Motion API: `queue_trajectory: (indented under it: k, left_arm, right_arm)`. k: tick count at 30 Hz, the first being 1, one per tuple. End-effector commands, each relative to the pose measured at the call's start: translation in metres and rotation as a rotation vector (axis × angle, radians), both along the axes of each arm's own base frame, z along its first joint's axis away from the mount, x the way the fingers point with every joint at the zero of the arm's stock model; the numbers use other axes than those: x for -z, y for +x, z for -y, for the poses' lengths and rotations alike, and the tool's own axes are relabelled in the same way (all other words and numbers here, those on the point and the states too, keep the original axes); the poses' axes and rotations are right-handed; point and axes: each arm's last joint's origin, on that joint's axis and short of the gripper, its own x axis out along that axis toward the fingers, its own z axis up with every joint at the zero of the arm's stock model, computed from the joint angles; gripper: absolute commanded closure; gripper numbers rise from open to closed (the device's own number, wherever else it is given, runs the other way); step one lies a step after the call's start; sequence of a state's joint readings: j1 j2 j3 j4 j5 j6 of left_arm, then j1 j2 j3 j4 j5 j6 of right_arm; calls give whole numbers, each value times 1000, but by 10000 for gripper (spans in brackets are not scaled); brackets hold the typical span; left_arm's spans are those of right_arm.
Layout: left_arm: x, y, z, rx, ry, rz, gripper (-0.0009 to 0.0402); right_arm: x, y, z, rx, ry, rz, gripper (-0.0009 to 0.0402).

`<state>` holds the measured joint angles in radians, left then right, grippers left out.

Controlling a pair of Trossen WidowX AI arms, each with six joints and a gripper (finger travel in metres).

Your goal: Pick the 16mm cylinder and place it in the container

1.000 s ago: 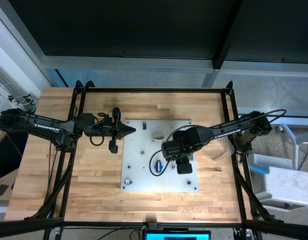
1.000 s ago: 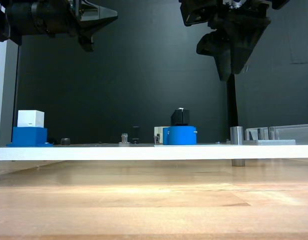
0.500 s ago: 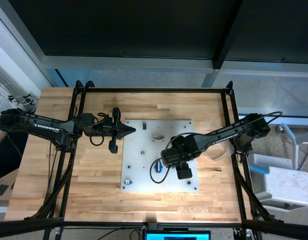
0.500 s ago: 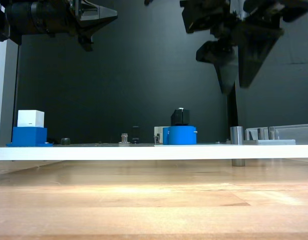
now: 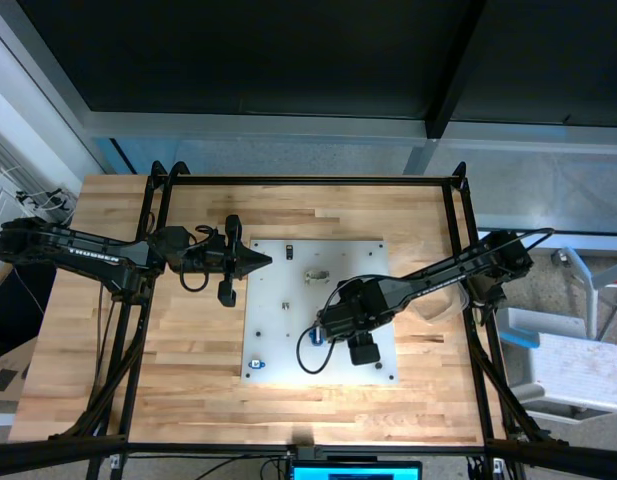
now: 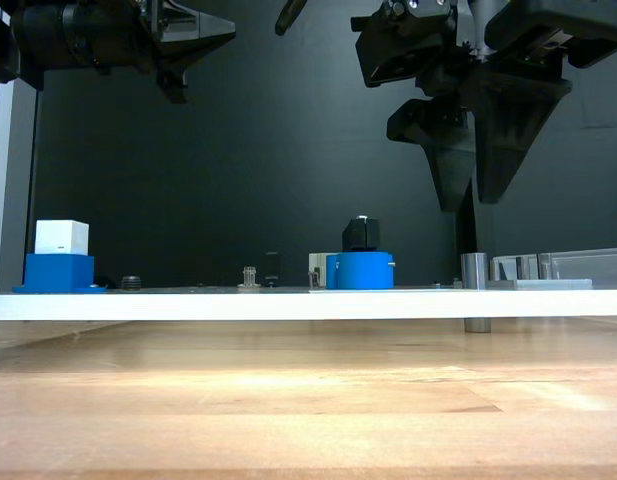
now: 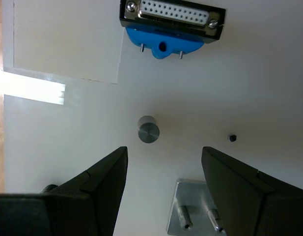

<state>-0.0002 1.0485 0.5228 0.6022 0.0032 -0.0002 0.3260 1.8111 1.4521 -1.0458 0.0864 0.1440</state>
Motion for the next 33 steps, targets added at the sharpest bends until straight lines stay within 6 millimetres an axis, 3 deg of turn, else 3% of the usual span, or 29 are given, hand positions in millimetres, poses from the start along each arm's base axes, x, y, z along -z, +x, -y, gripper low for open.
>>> queue_trajectory:
  k: [1,20,33]
  left_arm:
    - [0,0,0,0,0,0,393]
    - [0,0,0,0,0,0,393]
    - [0,0,0,0,0,0,393]
  right_arm:
    - [7,2,-3,-6,-4,-13,176]
    - [33,13,-9,-13,-10,-30,173]
    - [39,11,-8,-7,-13,-42,173]
